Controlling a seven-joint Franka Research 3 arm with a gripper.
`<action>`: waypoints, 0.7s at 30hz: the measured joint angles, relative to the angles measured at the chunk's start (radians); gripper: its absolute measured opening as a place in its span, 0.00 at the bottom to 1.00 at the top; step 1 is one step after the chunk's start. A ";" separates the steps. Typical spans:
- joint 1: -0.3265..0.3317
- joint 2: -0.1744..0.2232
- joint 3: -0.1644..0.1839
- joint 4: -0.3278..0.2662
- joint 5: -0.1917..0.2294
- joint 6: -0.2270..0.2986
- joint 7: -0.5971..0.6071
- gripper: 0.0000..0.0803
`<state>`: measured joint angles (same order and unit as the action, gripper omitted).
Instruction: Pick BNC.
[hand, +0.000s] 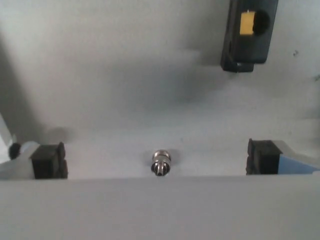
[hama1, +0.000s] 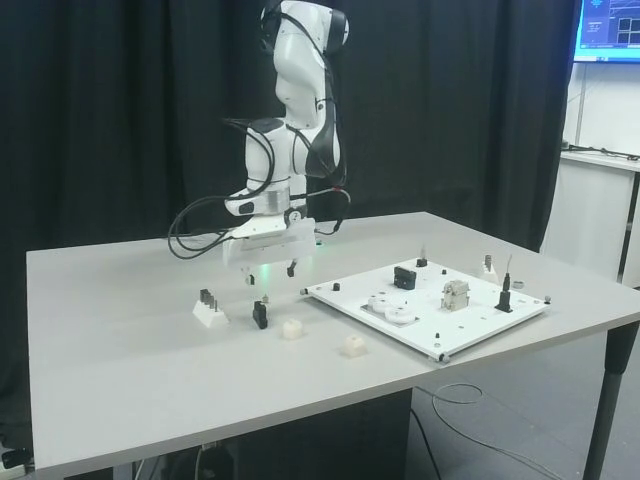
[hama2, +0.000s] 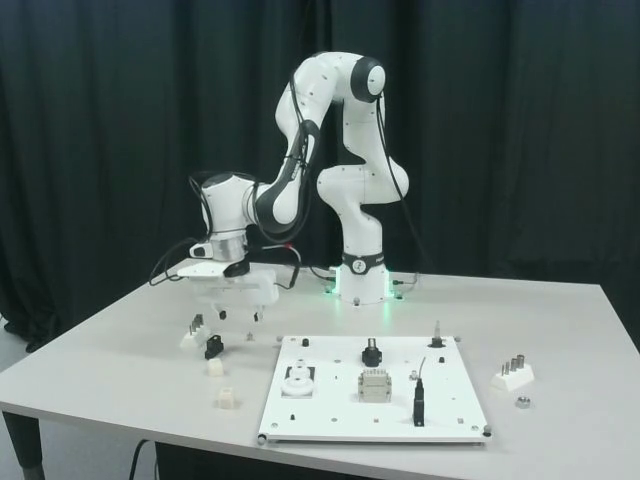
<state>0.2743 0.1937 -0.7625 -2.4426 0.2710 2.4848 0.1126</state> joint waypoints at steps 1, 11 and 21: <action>-0.001 0.001 0.000 -0.004 0.002 0.005 -0.005 1.00; -0.007 0.023 0.000 -0.045 0.089 0.057 -0.119 1.00; -0.008 0.077 0.000 -0.047 0.206 0.083 -0.254 1.00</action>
